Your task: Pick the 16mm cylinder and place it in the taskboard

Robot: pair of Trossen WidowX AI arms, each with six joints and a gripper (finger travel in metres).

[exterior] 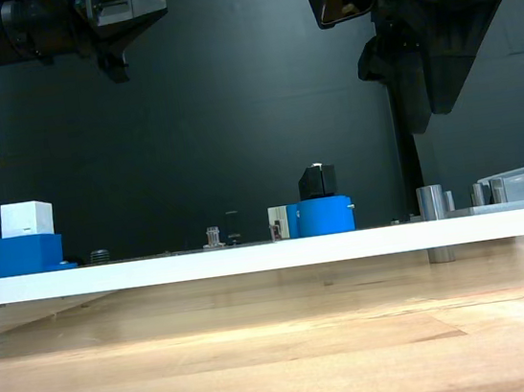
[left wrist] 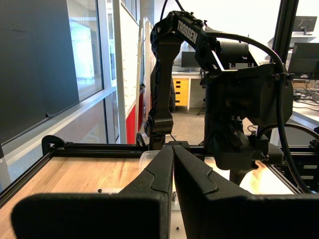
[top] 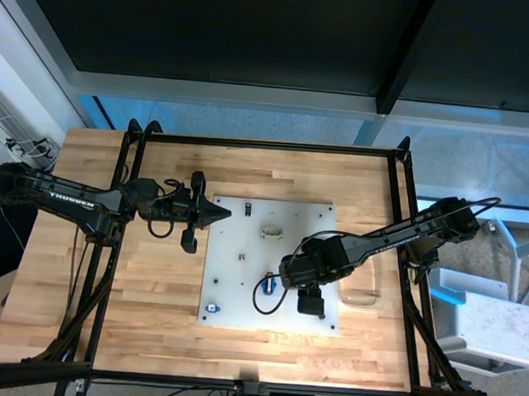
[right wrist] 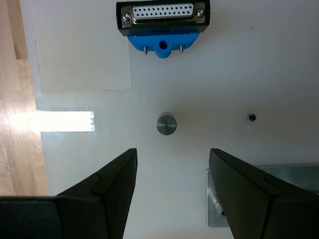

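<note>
Broadly, the wooden worktop (top: 81, 268) carries the white taskboard (top: 227, 290) at its middle; a clear plastic tray (top: 364, 289) lies just beside the board on the right arm's side. The left arm reaches in level, high above the board's left edge; its left pincer (left wrist: 173, 149) has both fingers pressed together, holding nothing. The right arm bends down over the board's near right part; its right pincer (right wrist: 172, 154) points straight down, fingers spread wide and empty, well clear of the surface. Beyond those fingers a blue fitting (right wrist: 163, 45) with a pinned connector sits on the board. The 16mm cylinder (right wrist: 166, 124) stands in the taskboard directly under the right pincer, apart from both fingers; from the wrist it shows only as a round grey end face, so its long axis runs vertical. From table height the peg rises upright above the white plate, and its lower end shows beneath the board's edge.
</note>
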